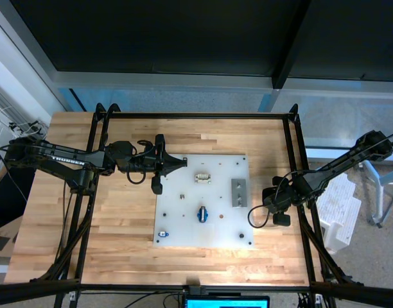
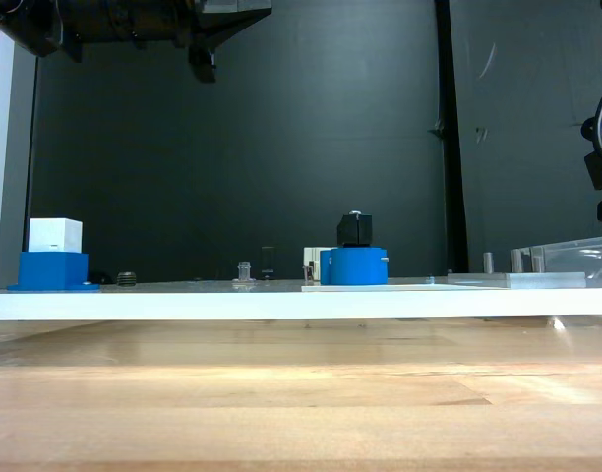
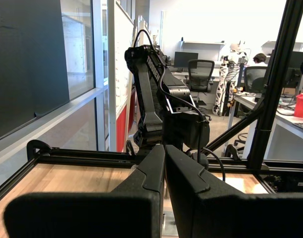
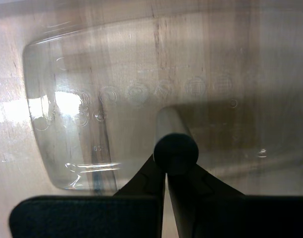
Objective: Pick the 16mm cylinder and install on the taskboard
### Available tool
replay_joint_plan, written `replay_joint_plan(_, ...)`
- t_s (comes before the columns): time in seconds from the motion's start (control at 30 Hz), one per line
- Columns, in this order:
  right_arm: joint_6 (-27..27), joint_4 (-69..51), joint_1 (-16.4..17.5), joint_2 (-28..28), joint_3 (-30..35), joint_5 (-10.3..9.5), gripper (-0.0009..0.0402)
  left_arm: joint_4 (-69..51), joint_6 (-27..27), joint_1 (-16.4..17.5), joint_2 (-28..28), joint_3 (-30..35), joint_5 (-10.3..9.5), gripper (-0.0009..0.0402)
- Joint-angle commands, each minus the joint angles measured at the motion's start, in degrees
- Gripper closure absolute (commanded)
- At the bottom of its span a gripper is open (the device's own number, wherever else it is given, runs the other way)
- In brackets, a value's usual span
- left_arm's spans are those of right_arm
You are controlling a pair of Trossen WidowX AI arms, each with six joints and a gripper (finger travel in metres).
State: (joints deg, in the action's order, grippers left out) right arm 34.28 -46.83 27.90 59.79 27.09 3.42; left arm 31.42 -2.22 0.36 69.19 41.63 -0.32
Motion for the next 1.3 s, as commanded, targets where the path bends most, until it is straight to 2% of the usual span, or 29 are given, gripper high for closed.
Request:
replay_joint_plan(0.03, 0.0, 0.0, 0.0, 0.0, 0.0, -0.02, 0.0392, 0.0, 0.0, 0.0, 0.0, 0.0, 0.02, 0.0392)
replay_joint_plan(0.67, 0.0, -0.1, 0.0, 0.0, 0.2, -0.04, 0.0393, 0.0, 0.0, 0.0, 0.0, 0.0, 0.02, 0.0392)
replay_joint_plan(1.3, -0.2, -12.2, 0.2, -0.2, 10.0, -0.02, 0.0393, 0.0, 0.0, 0.0, 0.0, 0.0, 0.02, 0.0392)
